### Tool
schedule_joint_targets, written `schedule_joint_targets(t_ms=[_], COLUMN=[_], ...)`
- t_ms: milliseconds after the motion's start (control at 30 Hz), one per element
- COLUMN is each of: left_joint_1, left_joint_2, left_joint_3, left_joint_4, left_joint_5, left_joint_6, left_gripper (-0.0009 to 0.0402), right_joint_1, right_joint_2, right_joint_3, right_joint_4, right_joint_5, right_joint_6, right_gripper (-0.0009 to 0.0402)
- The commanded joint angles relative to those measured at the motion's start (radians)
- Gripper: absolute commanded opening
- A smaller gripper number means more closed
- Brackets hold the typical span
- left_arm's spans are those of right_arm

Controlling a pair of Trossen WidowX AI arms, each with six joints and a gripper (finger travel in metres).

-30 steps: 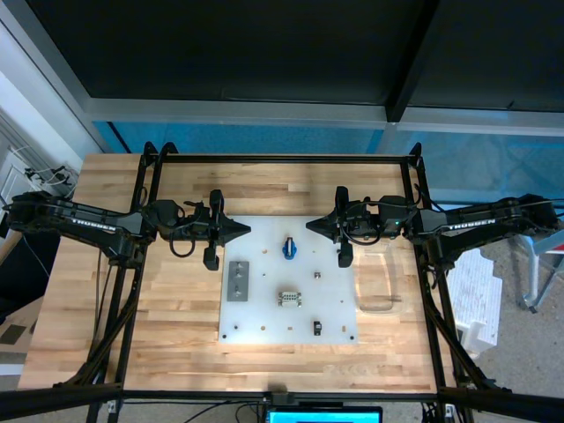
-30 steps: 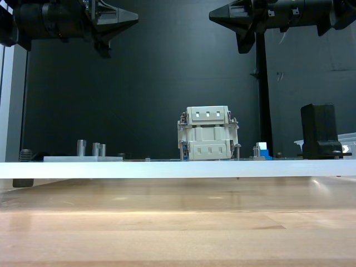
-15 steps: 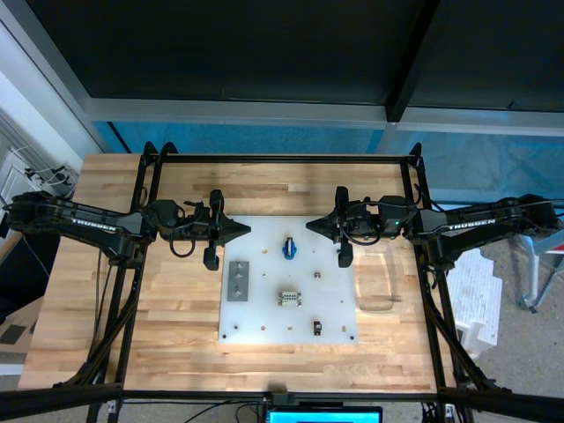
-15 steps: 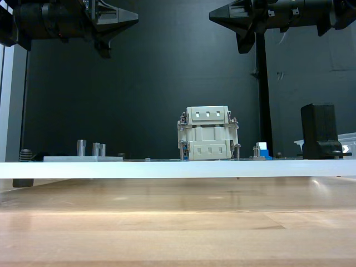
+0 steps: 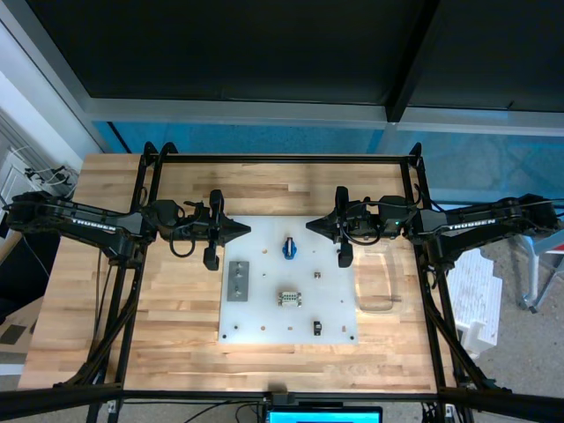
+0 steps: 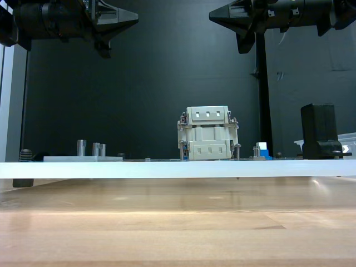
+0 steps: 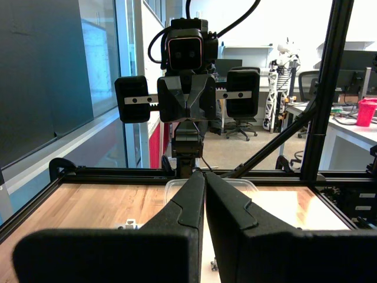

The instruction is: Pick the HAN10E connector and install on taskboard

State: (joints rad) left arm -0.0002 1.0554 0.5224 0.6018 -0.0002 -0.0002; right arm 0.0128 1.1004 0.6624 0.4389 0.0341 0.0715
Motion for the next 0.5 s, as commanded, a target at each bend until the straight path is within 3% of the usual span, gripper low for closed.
schedule_joint_targets(t_ms=[33,500], left_joint_1=[0.000,0.000], left_joint_2=[0.000,0.000], left_joint_3=[0.000,0.000], left_joint_4=[0.000,0.000], left_joint_5=[0.000,0.000], left_joint_6=[0.000,0.000], left_gripper=[0.0001,0.0001], right_joint_1=[0.000,0.000], right_joint_2=[0.000,0.000], right_joint_3=[0.000,0.000], right_joint_4=[0.000,-0.016], right_joint_5=[0.000,0.000], right_joint_6=[0.000,-0.001], right_gripper=[0.0000,0.0000])
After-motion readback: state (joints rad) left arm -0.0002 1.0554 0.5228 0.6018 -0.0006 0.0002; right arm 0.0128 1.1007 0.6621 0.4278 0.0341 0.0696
